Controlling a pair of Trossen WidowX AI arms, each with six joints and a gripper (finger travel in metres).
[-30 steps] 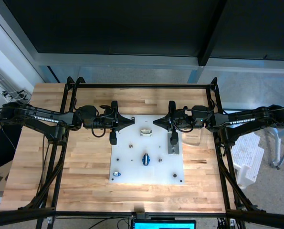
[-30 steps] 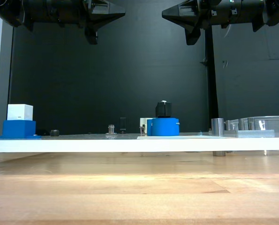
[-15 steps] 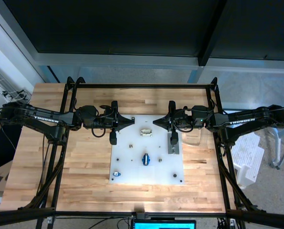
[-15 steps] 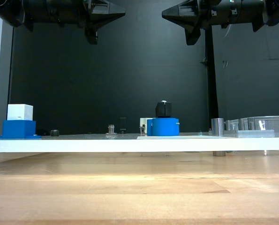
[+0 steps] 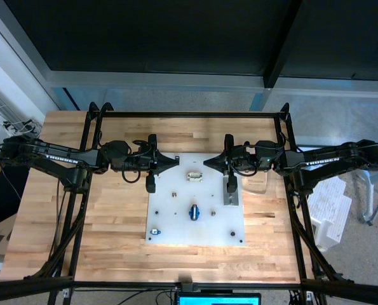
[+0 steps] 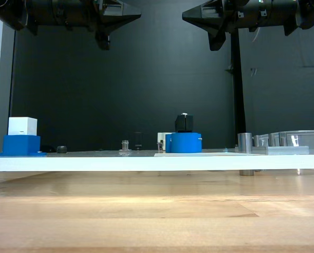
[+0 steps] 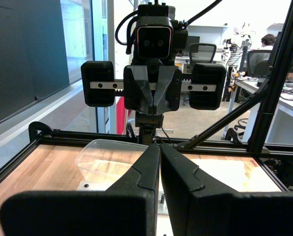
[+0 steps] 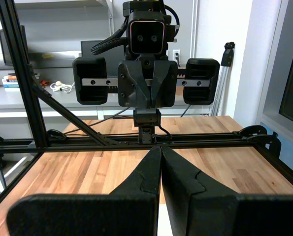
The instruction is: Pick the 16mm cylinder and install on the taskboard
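Nothing has moved: left gripper (image 5: 176,161) and right gripper (image 5: 206,162) hang pinched shut, empty, over the taskboard's (image 5: 176,222) far edge. Descending unopened could topple the 16mm cylinder (image 5: 214,213).

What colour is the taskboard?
The taskboard is white, clearest from high view; left gripper and right gripper hang shut above it.

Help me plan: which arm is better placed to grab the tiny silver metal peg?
Likely right: the silver metal round peg stands right of centre on the white square taskboard, nearer the shut right gripper than the shut left gripper, both raised.
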